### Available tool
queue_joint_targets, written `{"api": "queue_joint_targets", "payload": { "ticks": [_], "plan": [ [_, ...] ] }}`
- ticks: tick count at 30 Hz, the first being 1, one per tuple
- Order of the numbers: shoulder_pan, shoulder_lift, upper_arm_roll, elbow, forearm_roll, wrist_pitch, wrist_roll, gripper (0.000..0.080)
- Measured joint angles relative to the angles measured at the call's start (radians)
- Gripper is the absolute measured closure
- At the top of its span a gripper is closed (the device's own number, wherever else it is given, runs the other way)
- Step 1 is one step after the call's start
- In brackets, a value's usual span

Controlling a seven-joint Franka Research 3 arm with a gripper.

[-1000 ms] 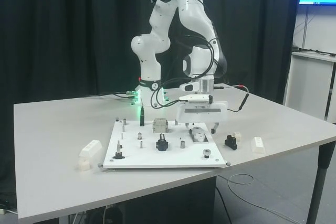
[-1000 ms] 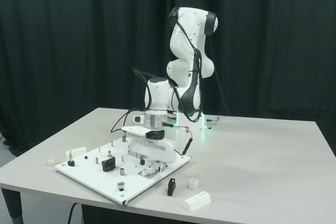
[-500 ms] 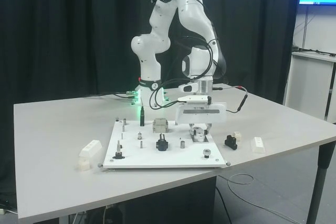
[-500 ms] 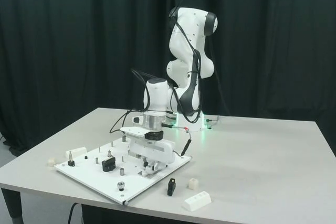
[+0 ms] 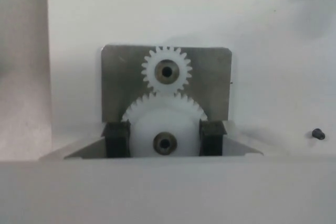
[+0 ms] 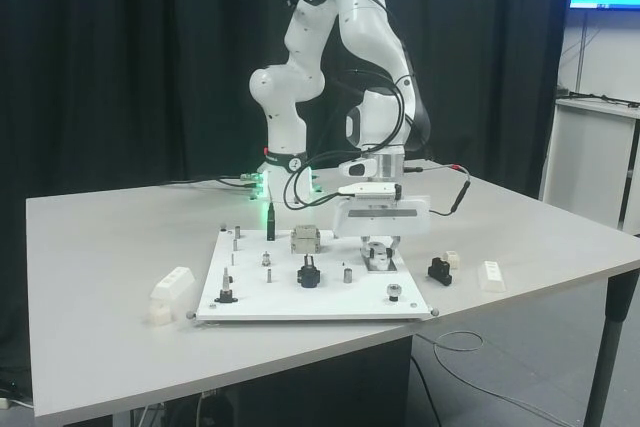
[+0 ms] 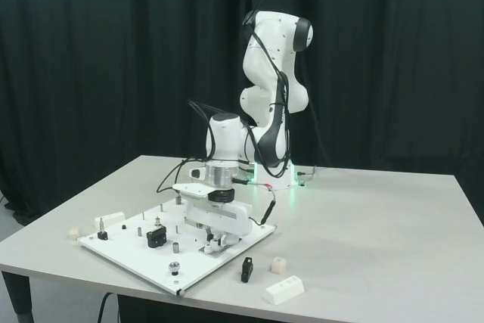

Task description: Remove medium gear.

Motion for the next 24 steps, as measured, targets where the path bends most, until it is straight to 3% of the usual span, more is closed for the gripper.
{"api": "queue_joint_targets", "payload": {
  "ticks": [24],
  "plan": [
    [-0.025, 0.008, 0.008, 0.045, 0.001, -0.089, -0.006, 0.0524]
  ]
}}
